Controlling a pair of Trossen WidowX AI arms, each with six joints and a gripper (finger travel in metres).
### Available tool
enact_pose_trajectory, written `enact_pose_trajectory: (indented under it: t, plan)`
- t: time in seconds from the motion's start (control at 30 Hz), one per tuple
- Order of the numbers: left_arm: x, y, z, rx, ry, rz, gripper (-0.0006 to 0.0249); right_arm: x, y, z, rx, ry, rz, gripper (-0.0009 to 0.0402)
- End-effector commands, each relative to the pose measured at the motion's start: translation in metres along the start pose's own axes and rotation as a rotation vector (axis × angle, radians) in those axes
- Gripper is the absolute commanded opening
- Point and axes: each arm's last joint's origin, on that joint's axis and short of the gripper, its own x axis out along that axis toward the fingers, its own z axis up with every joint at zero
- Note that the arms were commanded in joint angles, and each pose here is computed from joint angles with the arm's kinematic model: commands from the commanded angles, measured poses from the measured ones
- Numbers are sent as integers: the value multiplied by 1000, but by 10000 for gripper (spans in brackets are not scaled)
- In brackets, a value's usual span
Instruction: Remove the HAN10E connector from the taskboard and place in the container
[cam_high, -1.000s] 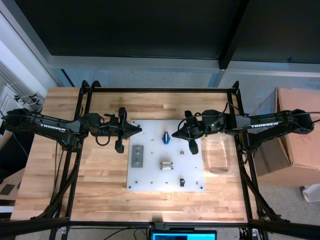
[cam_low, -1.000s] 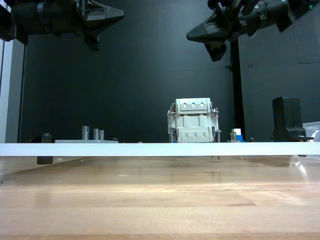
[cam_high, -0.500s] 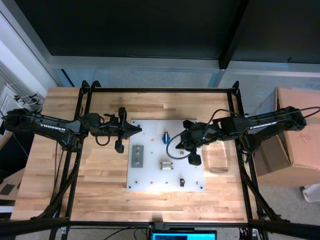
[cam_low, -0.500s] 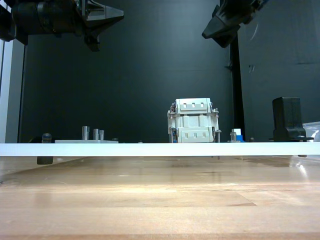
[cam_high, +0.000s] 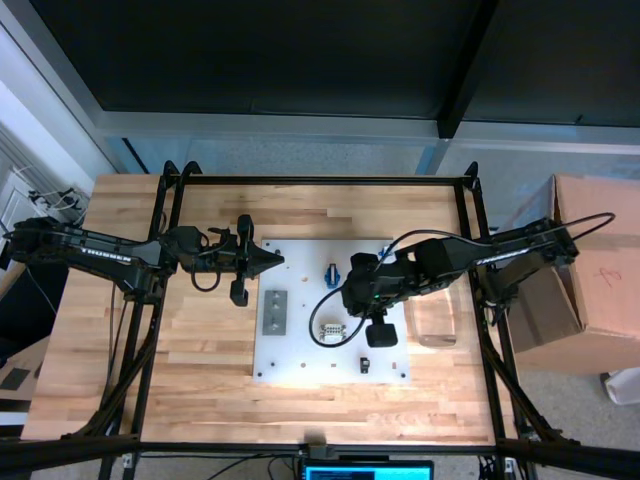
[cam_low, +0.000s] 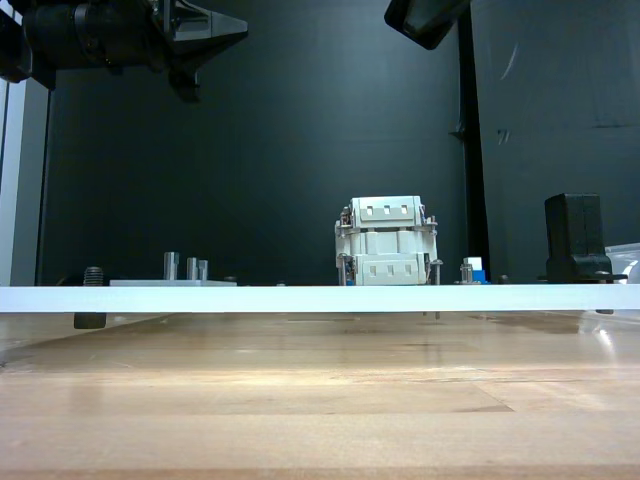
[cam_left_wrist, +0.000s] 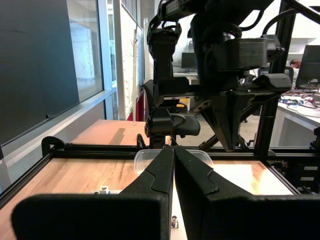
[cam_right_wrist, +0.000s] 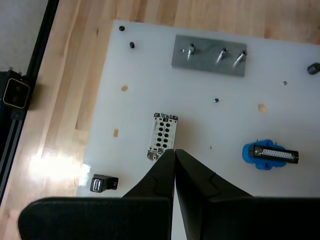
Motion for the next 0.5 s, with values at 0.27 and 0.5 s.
enact_pose_trajectory:
  t: [0.27, 0.5]
  plan:
    - [0, 0, 0, 0, 0, 0, 0, 9, 3, 20, -3, 99, -9, 14]
    - [0, 0, 0, 0, 0, 0, 0, 21, 4, 26, -4, 152, -15, 56]
